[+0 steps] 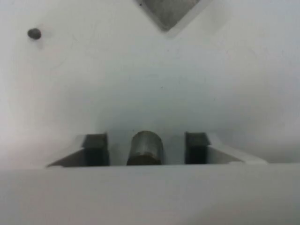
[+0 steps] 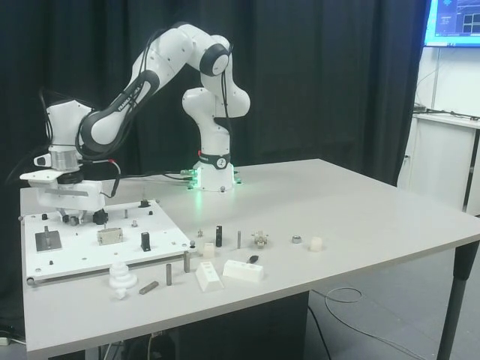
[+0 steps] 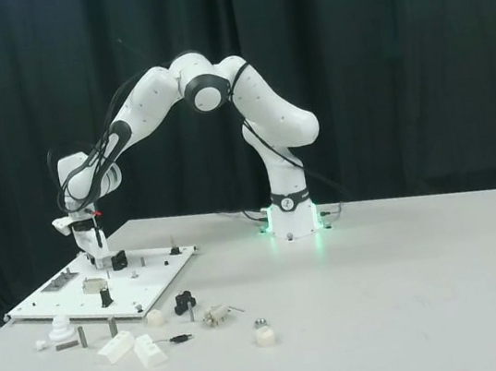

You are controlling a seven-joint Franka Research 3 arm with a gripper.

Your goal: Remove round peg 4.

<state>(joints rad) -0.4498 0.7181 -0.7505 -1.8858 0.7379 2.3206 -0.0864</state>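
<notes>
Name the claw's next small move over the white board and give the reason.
Probably close the claw on the round peg. In the wrist view the peg stands between the two fingers with a gap on each side, so nothing grips it yet above the white board.

You had a grey table carrying everything. The arm's base was bolted near its far edge, with a green glow at its foot. A white board lay flat at one end of the table. Beside the board, near the front edge, loose parts lay scattered on the bare top: a white ribbed piece, two white blocks, a small black upright piece, a few short dark pins, a small metal fitting, a nut and a white cap. The remaining tabletop stretched bare toward the other end.
</notes>
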